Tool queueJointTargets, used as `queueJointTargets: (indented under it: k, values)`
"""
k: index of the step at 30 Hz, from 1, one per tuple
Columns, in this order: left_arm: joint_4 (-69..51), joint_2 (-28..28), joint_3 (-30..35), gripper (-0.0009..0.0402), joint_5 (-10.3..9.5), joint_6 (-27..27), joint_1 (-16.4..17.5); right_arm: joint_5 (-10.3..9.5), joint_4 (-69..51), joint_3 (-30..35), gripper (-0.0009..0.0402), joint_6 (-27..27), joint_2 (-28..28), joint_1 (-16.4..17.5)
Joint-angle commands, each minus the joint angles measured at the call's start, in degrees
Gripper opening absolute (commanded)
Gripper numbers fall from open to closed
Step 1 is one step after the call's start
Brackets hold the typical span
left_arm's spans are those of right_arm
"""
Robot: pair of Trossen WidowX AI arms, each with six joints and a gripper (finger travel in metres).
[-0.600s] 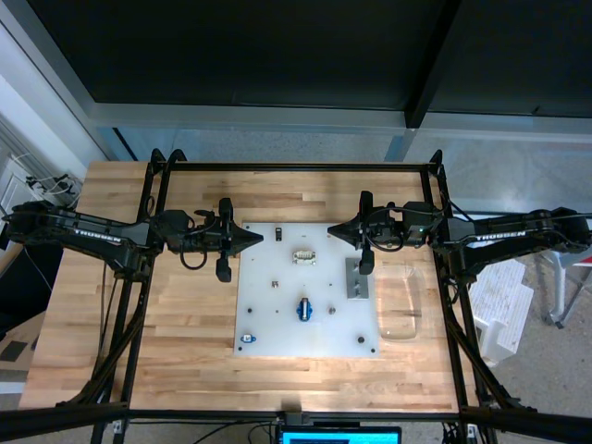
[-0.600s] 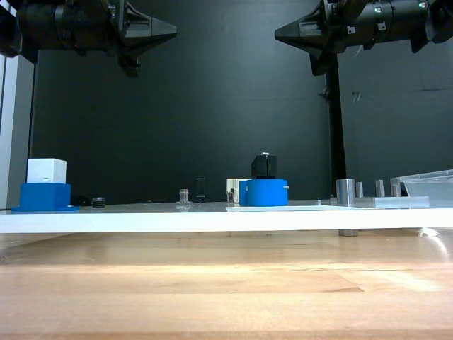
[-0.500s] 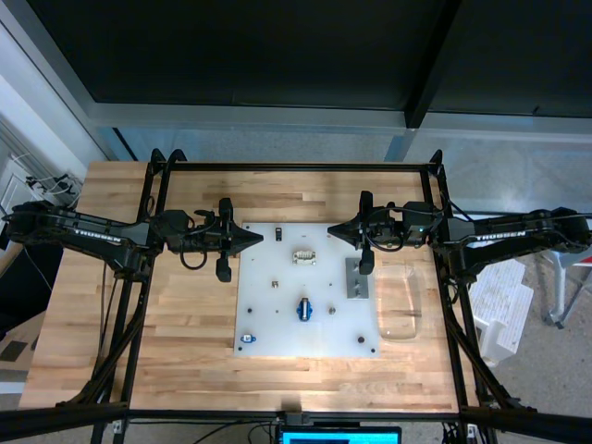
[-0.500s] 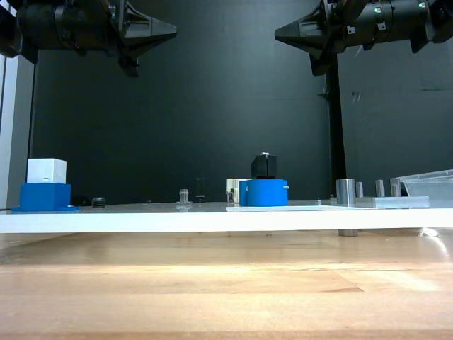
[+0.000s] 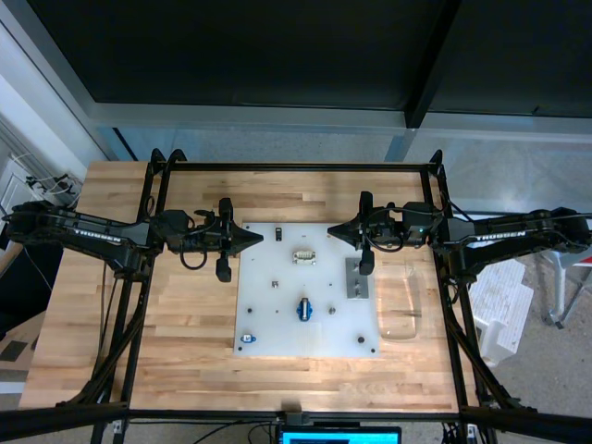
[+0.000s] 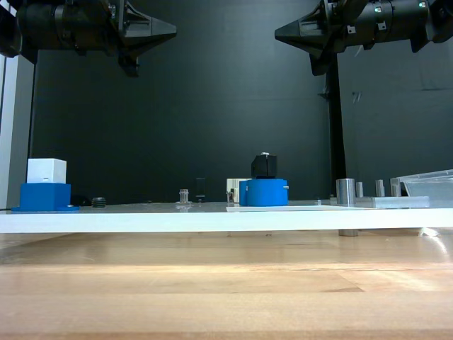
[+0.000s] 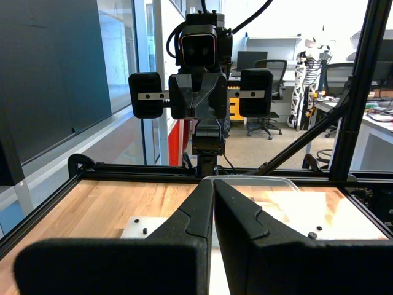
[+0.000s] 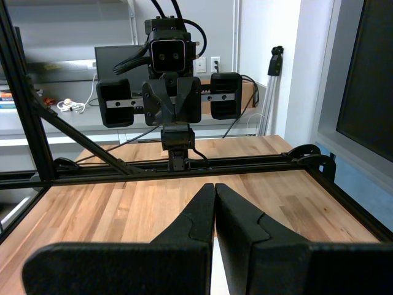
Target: Remove the 16mm cylinder and place in the container
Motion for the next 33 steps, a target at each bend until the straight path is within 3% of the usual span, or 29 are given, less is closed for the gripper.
queueJointTargets:
  k: [1, 11, 17, 33]
  values:
    - [0.0, 0.02, 0.02, 0.0, 0.0, 0.0, 0.0, -1.73, -2.23, 0.33, 0.0, 1.73, -0.39, 0.04]
    - [0.0, 0.02, 0.02, 0.0, 0.0, 0.0, 0.02, -1.9, -37.66, 9.99, 0.0, 2.58, -0.26, 2.45]
    - [0.02, 0.02, 0.02, 0.0, 0.0, 0.0, 0.0, -1.64, -51.98, 14.84, 0.0, 4.42, 0.7, 4.7]
    - [0.0, 0.02, 0.02, 0.0, 0.0, 0.0, 0.02, -1.22, -73.48, 27.76, 0.0, 6.01, 18.53, 11.69]
